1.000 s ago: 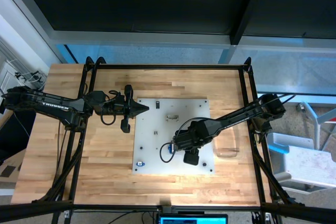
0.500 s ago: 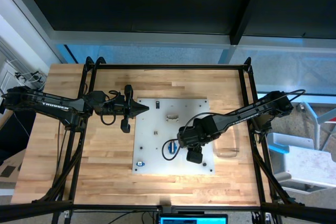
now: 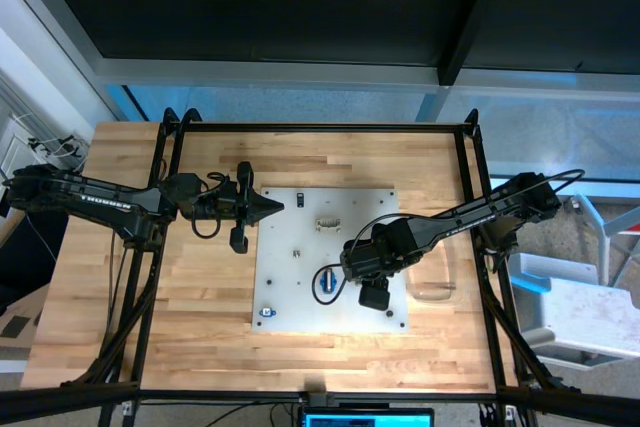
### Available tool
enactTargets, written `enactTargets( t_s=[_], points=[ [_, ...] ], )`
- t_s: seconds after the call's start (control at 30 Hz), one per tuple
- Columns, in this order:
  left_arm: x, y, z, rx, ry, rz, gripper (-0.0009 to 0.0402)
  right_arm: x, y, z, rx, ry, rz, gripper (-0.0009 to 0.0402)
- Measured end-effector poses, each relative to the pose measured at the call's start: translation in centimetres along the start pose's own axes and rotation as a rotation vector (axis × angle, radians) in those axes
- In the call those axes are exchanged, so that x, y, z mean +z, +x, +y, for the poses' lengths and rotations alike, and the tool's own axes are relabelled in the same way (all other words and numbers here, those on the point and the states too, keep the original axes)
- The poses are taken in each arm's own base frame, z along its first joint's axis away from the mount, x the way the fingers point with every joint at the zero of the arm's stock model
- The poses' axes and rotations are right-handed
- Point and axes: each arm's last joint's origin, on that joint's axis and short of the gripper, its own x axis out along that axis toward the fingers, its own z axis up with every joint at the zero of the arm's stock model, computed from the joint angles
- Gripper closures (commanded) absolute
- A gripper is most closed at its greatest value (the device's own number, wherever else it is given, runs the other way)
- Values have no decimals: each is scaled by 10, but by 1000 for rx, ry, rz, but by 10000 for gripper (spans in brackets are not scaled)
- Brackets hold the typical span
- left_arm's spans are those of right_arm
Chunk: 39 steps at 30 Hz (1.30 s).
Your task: Pick the 16mm cylinder and place it in the taskboard
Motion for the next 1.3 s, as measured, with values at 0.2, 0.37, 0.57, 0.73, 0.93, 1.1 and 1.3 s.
enactTargets(
  t_s=[0.2,0.37,0.57,0.73,0.93,1.1,1.3],
  points=[
    [0,0,0,0,0,0,393,1,0,0,7,2,-12,236],
    [0,0,0,0,0,0,393,1,0,0,7,2,-12,236],
    [0,0,0,0,0,0,393,1,0,0,7,2,-12,235],
    [0,0,0,0,0,0,393,1,0,0,7,1,-13,236],
    [0,0,0,0,0,0,393,2,0,0,8,2,-13,236],
    [0,0,0,0,0,0,393,2,0,0,8,1,-13,236],
    [0,0,0,0,0,0,393,1,0,0,8,1,-13,236]
  ],
)
